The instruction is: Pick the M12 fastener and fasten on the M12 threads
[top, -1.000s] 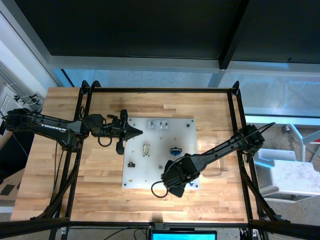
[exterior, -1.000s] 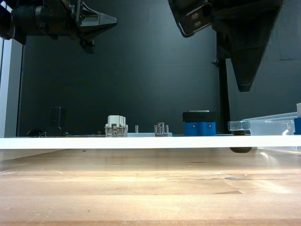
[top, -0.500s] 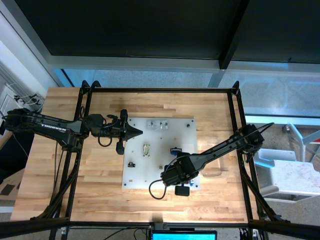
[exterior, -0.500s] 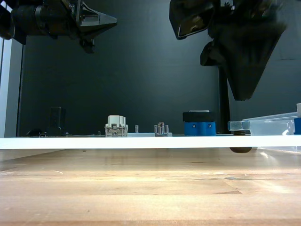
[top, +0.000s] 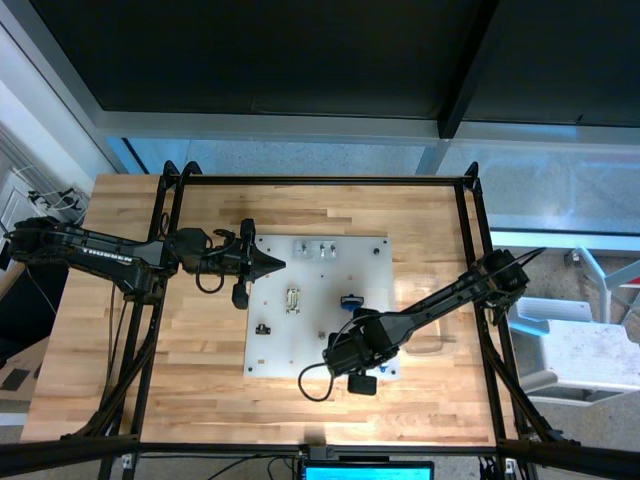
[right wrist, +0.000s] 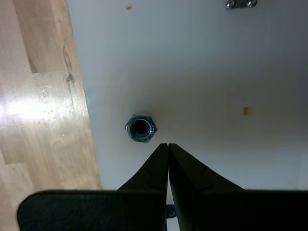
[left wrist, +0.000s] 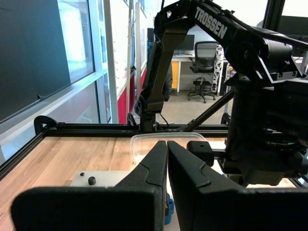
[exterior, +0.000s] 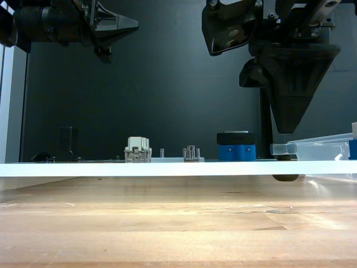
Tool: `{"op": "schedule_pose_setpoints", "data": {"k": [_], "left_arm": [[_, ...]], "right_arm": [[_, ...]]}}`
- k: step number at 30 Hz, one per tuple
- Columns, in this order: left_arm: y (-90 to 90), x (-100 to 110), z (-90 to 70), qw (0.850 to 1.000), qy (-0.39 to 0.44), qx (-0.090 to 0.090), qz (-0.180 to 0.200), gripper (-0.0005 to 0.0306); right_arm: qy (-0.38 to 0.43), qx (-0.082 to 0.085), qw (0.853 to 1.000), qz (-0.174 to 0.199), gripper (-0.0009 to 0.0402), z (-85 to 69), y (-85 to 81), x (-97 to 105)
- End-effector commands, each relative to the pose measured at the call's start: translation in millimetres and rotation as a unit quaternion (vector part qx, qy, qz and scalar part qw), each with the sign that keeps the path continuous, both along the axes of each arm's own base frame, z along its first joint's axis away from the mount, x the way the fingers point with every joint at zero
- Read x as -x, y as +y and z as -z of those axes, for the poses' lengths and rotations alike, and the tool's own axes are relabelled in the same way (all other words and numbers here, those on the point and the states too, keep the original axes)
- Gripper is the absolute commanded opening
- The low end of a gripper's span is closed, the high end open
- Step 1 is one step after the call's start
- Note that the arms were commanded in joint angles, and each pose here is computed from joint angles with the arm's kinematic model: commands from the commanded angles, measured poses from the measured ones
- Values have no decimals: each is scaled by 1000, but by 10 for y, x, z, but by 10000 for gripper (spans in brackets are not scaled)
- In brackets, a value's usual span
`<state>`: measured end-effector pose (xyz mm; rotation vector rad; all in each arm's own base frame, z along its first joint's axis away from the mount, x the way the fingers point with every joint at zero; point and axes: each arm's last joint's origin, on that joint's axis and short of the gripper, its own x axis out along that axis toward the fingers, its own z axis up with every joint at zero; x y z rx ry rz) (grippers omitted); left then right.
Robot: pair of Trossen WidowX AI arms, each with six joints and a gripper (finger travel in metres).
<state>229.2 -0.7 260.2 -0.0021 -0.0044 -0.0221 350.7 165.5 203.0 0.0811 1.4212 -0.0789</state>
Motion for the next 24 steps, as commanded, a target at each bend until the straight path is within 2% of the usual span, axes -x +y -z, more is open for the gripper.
{"op": "schedule_pose_setpoints", "data": {"k": [1,8,17,18,19,20,21,22,23,24], "left_arm": [[1,0,0,1000,0,0,0,0],[0,0,0,1000,0,0,0,0],[0,0,0,1000,0,0,0,0],[1,0,0,1000,0,0,0,0],[0,0,0,1000,0,0,0,0],[0,0,0,1000,0,0,0,0],[1,0,0,1000,0,0,0,0],[1,0,0,1000,0,0,0,0],[0,0,0,1000,0,0,0,0],[0,0,0,1000,0,0,0,0]], "right_arm": [[0,5,1000,5,0,29,8,14],[-11,-2,1000,10,0,123,24,19],[-10,-5,1000,6,0,132,25,21],[-6,-20,1000,-2,0,132,35,19],[3,-45,999,-23,0,131,55,21],[17,-82,995,-51,0,116,75,32],[27,-111,990,-79,0,102,89,43],[33,-131,986,-95,0,90,99,53],[35,-135,985,-98,0,76,97,60],[35,-132,986,-98,0,69,92,65]]}}
